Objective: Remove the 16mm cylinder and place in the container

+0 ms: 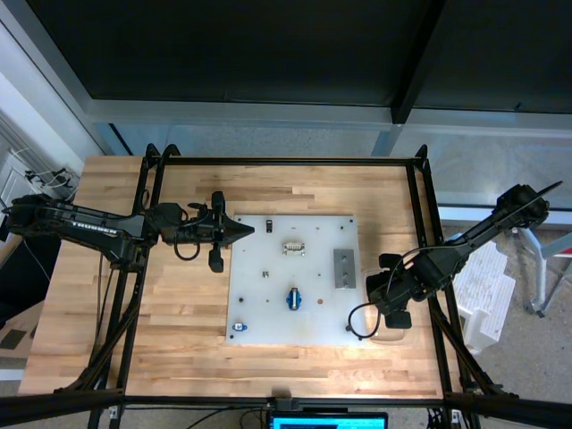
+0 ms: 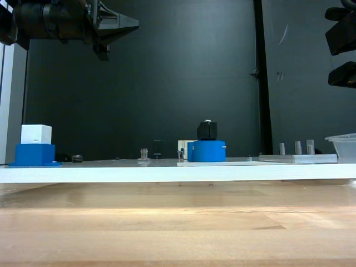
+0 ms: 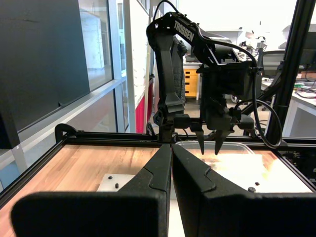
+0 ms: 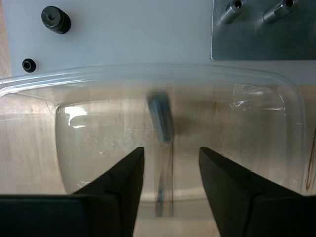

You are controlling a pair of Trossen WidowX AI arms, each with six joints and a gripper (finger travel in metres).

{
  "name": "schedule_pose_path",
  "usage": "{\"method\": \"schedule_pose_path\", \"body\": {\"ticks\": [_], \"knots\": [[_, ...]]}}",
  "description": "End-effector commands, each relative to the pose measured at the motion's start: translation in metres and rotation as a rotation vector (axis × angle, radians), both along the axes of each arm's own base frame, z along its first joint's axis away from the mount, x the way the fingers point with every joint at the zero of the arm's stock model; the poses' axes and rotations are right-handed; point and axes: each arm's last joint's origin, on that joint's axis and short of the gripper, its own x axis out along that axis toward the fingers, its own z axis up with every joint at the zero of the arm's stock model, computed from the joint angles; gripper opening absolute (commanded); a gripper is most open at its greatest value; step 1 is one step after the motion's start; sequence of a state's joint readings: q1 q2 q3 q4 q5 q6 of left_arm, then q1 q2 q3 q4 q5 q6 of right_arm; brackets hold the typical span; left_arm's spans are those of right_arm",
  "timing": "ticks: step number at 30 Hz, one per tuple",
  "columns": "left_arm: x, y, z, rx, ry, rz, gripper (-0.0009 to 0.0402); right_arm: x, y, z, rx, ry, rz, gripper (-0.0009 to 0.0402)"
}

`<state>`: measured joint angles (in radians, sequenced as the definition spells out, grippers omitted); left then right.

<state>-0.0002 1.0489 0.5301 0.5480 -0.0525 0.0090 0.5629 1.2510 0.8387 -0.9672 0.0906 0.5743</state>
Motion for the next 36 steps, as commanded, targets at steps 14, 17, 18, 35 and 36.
{"method": "schedule_pose_path", "body": {"ticks": [14, 17, 18, 35, 36], "knots": [[0.000, 0.000, 0.000, 0.000, 0.000, 0.000, 0.0000, 0.023, -0.021, 0.015, 0.006, -0.095, -0.086, 0.0161], [0.000, 0.000, 0.000, 0.000, 0.000, 0.000, 0.0000, 0.037, -0.032, 0.023, 0.018, -0.175, -0.089, 0.0139], [0.000, 0.000, 0.000, 0.000, 0.000, 0.000, 0.0000, 0.041, -0.036, 0.026, 0.020, -0.205, -0.086, 0.0131], [0.000, 0.000, 0.000, 0.000, 0.000, 0.000, 0.0000, 0.096, -0.092, 0.055, -0.036, -0.830, -0.094, 0.0005], [0.000, 0.000, 0.000, 0.000, 0.000, 0.000, 0.0000, 0.098, -0.094, 0.057, -0.042, -0.871, -0.092, 0.0004]]}}
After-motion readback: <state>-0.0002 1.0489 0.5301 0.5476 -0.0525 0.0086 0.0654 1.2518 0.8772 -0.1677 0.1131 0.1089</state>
